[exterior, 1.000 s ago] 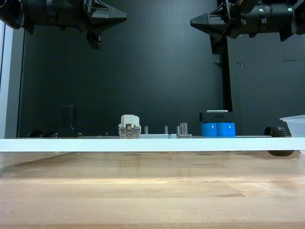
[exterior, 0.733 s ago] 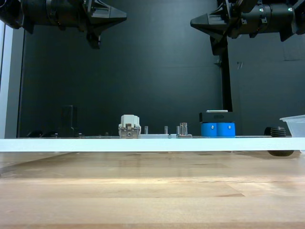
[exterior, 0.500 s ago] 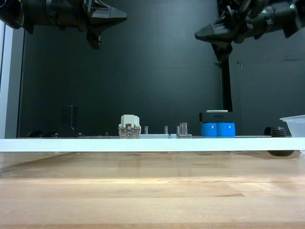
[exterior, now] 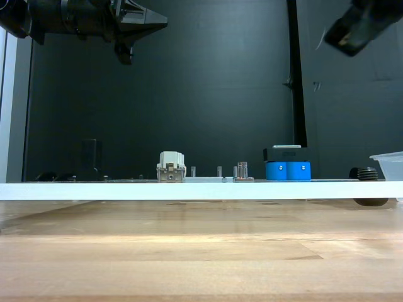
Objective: Pick the RJ45 connector and install on the taskboard
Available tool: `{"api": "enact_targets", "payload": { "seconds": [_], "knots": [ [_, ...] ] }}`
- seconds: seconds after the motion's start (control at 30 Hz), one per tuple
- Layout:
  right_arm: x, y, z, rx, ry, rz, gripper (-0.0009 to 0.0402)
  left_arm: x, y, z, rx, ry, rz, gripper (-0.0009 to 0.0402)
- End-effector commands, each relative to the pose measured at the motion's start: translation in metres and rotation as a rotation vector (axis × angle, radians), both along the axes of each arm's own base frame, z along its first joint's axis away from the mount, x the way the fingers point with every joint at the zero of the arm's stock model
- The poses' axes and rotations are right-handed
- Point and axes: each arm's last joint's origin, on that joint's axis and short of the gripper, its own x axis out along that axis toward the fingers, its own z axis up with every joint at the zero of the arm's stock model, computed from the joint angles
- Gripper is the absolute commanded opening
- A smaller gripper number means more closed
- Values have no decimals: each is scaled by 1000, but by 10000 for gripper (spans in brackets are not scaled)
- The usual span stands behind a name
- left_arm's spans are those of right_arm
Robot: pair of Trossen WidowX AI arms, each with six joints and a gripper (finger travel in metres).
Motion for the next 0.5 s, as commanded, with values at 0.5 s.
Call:
{"api": "enact_targets", "payload": {
  "seconds": [0.5],
  "knots": [
    [-38, 42, -4, 94, 261, -4, 0, 0, 0, 0, 0, -1, 0, 1]
  ]
}}
